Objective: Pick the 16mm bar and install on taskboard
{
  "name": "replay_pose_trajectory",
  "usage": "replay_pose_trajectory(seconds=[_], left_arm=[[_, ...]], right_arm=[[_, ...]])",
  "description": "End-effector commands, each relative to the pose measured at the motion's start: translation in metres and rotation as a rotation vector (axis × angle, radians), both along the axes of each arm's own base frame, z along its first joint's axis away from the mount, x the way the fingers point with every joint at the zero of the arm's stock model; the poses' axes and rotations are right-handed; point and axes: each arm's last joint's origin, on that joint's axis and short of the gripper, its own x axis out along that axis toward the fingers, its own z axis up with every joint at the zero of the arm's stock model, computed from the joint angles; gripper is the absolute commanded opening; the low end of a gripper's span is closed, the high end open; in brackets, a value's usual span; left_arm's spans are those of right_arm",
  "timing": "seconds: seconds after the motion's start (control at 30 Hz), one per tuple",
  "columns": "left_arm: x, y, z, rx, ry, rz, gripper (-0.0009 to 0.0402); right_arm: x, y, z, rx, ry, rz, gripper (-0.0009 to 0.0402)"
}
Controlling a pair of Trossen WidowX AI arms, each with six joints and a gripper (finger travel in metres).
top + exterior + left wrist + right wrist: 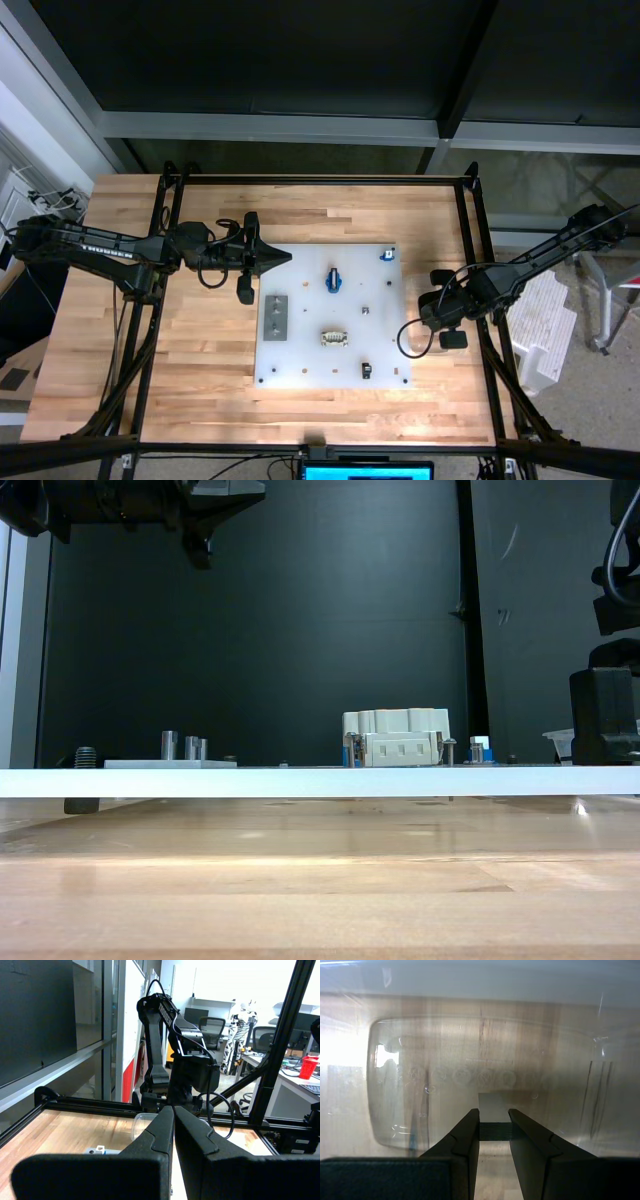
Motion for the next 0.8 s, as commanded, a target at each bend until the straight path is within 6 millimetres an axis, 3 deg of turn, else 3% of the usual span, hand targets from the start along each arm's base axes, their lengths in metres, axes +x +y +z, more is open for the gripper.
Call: replay_pose_trajectory(seconds=[0.03,0.43,0.8], left_arm=[[0.000,0.000,0.000,0.000,0.000,0.000,0.0000],[0.000,0.000,0.000,0.000,0.000,0.000,0.0000],[0.000,0.000,0.000,0.000,0.000,0.000,0.0000]], right_arm=[[0.002,0.001,0.008,0.002,-0.005,0.000,0.0000],[0.005,0.003,0.048,-0.006,0.012,0.001,0.0000],[0.025,0.013,0.061,-0.009,0.017,0.003,0.0000]])
